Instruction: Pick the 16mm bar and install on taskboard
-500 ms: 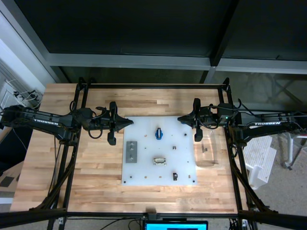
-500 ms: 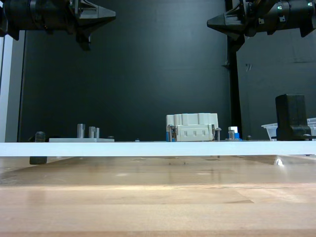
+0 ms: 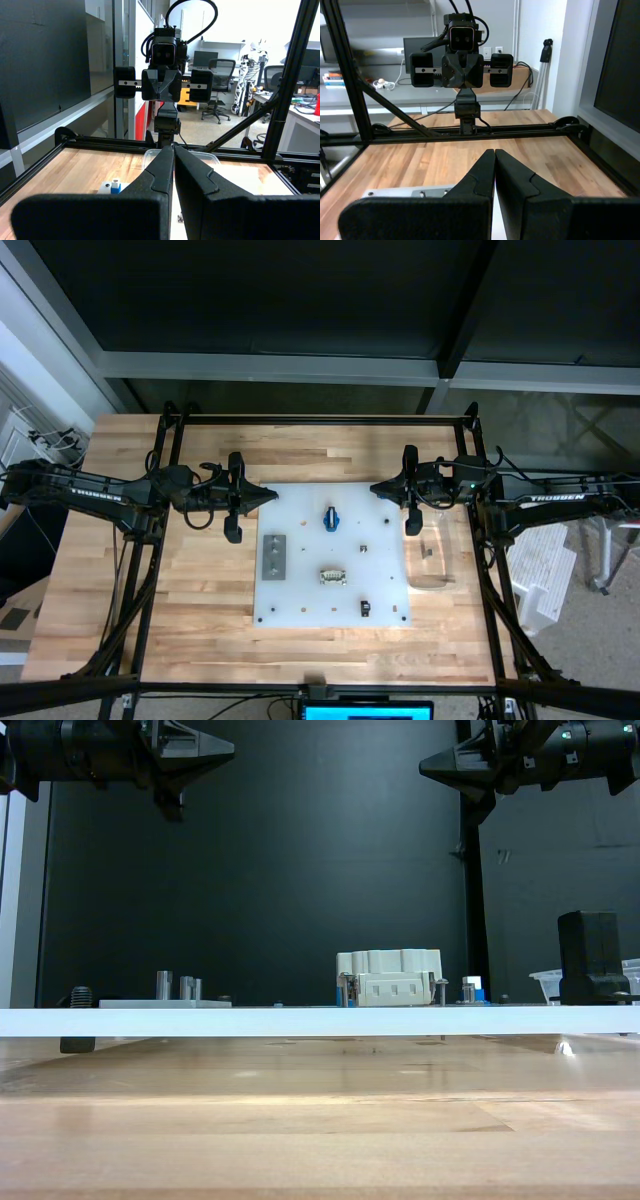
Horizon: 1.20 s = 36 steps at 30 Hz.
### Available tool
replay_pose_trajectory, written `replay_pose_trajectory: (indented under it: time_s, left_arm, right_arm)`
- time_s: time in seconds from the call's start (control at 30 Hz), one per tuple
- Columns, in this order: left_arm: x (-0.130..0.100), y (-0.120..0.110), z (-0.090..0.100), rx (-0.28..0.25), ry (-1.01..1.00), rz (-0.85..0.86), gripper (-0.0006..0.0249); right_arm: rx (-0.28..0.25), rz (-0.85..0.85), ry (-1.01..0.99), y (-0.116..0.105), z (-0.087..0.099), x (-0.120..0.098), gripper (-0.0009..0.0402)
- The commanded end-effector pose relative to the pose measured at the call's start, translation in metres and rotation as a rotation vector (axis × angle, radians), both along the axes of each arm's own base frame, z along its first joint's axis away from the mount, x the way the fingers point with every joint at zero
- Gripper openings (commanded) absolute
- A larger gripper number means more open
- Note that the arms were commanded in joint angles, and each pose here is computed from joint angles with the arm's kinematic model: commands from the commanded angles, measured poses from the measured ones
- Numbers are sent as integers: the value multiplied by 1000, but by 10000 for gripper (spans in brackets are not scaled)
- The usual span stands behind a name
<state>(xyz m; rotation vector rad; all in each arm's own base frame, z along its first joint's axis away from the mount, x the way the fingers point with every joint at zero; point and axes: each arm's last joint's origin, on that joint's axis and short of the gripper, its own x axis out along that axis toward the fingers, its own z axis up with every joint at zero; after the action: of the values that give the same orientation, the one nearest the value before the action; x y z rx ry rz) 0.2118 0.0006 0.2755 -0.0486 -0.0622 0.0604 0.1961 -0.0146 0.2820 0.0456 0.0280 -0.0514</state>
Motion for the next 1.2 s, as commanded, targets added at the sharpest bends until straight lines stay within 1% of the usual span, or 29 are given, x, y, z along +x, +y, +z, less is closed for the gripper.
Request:
replay_pose_trajectory:
  time_s: [0.03, 0.17, 0.3, 0.4, 0.7, 0.83, 1.2]
  left_arm:
    - [0, 0, 0, 0, 0, 0, 1]
    - [0, 0, 0, 0, 0, 0, 1]
    - [0, 0, 0, 0, 0, 0, 1]
    - [0, 0, 0, 0, 0, 0, 1]
    - [0, 0, 0, 0, 0, 0, 1]
    - [0, 0, 0, 0, 0, 0, 1]
    - [0, 0, 0, 0, 0, 0, 1]
  right_arm:
    - [21, 1, 41, 0, 5, 0, 0]
    - [14, 6, 185, 1, 12, -2, 0]
    - [28, 12, 330, 3, 17, -7, 0]
    - [44, 21, 436, 6, 17, -11, 0]
    - [79, 51, 710, 15, 10, -20, 0]
    - [84, 55, 810, 19, 8, -23, 0]
    - [118, 53, 1019, 26, 1, -30, 0]
